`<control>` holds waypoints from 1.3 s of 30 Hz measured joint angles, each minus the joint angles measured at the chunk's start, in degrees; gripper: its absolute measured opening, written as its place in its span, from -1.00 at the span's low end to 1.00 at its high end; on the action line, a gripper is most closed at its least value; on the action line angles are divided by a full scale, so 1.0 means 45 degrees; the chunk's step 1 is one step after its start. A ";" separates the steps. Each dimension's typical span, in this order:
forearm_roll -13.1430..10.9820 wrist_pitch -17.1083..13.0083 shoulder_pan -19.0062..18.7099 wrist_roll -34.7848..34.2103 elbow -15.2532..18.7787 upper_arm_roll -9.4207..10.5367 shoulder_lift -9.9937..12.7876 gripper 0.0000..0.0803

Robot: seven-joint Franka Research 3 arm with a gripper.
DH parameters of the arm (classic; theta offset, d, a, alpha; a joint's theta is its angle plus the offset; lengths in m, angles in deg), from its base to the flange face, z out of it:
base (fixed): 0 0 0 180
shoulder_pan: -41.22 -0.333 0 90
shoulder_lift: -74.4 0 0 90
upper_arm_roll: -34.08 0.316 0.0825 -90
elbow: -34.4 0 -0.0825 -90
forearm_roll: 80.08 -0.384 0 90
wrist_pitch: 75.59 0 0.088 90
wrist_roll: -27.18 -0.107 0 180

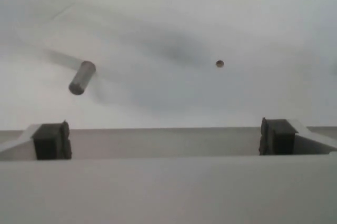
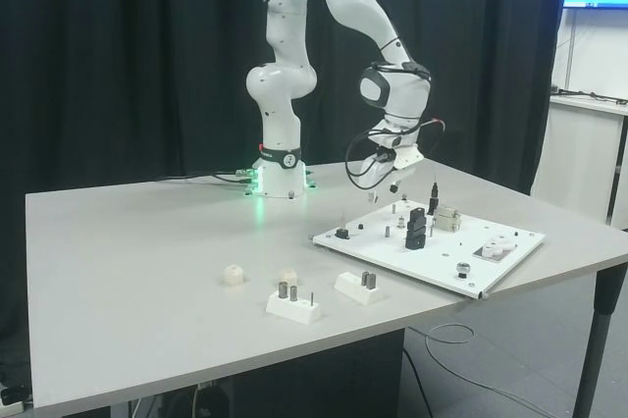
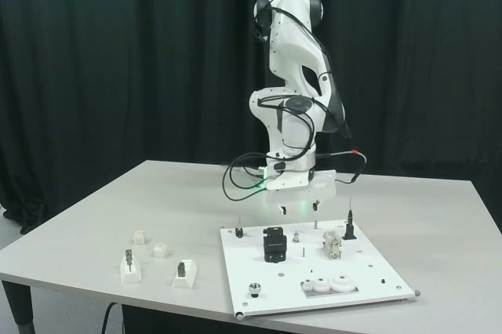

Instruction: Pick round peg 1.

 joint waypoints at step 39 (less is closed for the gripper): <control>0.0020 0.0550 0.0016 0.0690 -0.0350 0.0131 -0.0437 0.99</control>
